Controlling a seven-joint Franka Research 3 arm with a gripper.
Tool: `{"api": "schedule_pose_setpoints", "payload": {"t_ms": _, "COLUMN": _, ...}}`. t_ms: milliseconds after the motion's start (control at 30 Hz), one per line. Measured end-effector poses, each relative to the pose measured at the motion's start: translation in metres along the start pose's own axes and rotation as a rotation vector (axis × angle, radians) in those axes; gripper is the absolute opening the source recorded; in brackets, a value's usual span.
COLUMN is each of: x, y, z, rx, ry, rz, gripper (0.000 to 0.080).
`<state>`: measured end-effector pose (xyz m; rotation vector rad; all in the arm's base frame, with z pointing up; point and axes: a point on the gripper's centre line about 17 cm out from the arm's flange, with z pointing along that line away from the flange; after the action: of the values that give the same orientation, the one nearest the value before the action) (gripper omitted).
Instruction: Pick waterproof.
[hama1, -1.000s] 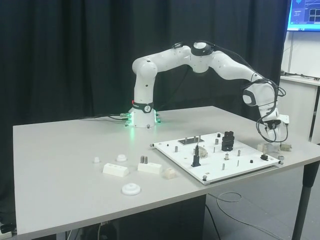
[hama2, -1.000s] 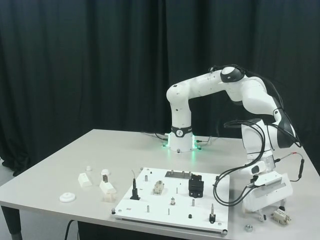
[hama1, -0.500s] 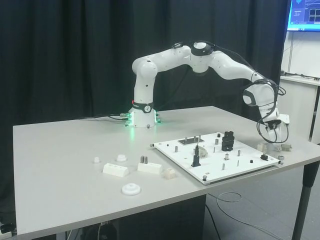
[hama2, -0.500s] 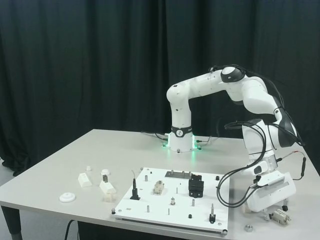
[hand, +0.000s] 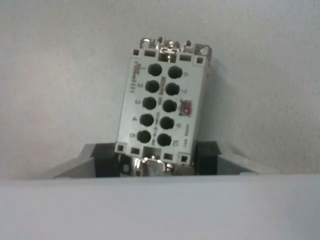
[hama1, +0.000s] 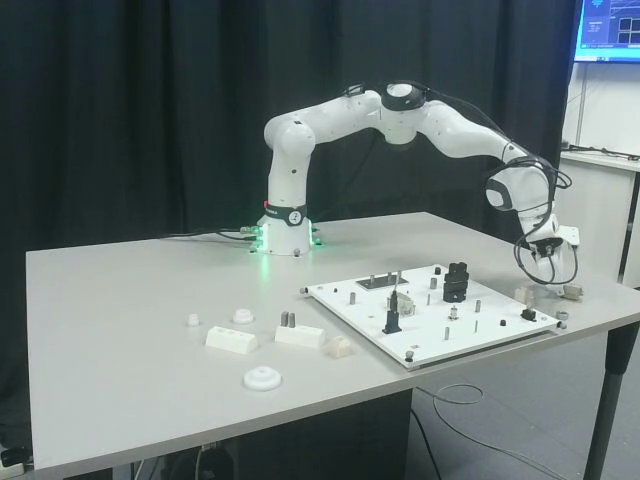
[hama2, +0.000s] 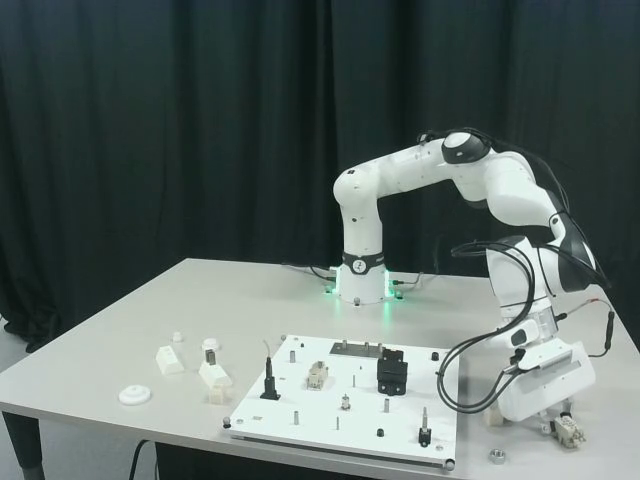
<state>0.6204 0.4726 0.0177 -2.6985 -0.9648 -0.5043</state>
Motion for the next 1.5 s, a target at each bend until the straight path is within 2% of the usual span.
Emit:
{"api": "schedule_pose_setpoints", "payload": {"t_ms": 400, "x": 0.002, "y": 0.008, "z": -0.008, "rx": -0.006, "ry": 0.006, "rz": 0.017, "gripper": 0.0325}}
{"api": "schedule_pose_setpoints", "payload": {"t_ms": 600, "x": 0.002, "y": 0.011, "z": -0.018, "rx": 0.006, "ry": 0.004, "rz": 0.033, "gripper": 0.0325}}
{"api": "schedule_pose_setpoints", "payload": {"t_ms": 1067, "x": 0.001, "y": 0.008, "z": -0.043, "rx": 0.046, "ry": -0.030, "rz": 0.042, "gripper": 0.0324}}
{"api": "schedule_pose_setpoints", "payload": {"t_ms": 1500, "x": -0.001, "y": 0.004, "z": -0.058, "rx": 0.043, "ry": -0.054, "rz": 0.056, "gripper": 0.0324}}
